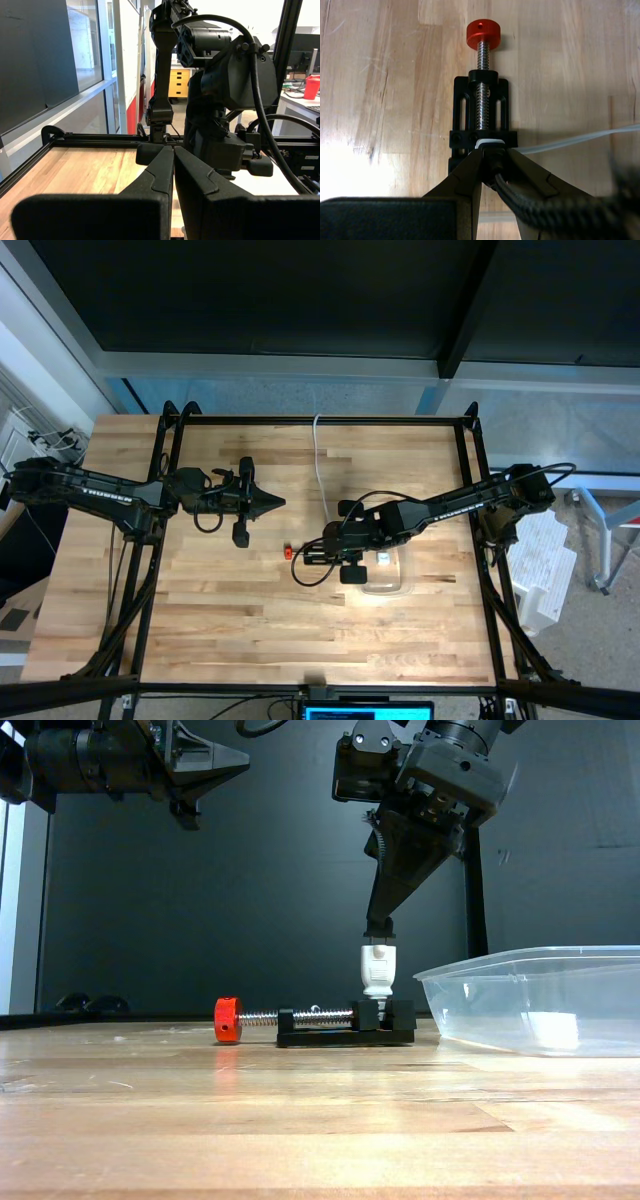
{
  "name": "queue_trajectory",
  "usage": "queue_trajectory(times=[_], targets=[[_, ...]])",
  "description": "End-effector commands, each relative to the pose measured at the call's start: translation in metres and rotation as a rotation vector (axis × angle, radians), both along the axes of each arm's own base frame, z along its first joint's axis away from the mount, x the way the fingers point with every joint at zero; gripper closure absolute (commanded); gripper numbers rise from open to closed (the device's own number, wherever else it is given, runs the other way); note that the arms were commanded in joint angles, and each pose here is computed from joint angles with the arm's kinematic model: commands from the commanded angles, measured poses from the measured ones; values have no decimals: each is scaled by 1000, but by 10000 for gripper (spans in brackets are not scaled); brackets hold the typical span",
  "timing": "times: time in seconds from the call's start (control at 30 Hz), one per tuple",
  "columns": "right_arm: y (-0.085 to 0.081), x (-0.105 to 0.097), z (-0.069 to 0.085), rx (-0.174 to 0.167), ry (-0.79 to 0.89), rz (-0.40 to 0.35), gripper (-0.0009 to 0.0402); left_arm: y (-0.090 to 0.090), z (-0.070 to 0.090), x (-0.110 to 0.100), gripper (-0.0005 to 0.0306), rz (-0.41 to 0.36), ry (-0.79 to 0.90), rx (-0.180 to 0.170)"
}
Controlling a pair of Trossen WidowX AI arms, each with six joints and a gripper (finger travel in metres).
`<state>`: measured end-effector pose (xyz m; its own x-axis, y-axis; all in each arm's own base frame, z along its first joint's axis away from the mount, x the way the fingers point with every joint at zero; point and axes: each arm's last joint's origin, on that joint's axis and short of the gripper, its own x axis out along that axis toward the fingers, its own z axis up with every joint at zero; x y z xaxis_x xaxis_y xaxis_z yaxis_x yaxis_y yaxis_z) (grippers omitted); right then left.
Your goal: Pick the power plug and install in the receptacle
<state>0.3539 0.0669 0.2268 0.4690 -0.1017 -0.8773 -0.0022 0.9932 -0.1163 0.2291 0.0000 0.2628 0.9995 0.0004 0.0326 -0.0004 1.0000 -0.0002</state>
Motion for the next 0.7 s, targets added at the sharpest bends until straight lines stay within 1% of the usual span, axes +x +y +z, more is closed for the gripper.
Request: queue_trajectory(times=[0.03, 0.5, 0.7], targets=[[0, -2, -9, 2, 11, 0, 393, 0, 0, 0, 300, 0, -1, 0], [-2, -7, -27, 6, 9, -8, 393, 0, 0, 0, 300, 0, -1, 0], [-2, -7, -30, 5, 6, -8, 393, 0, 0, 0, 300, 0, -1, 0]])
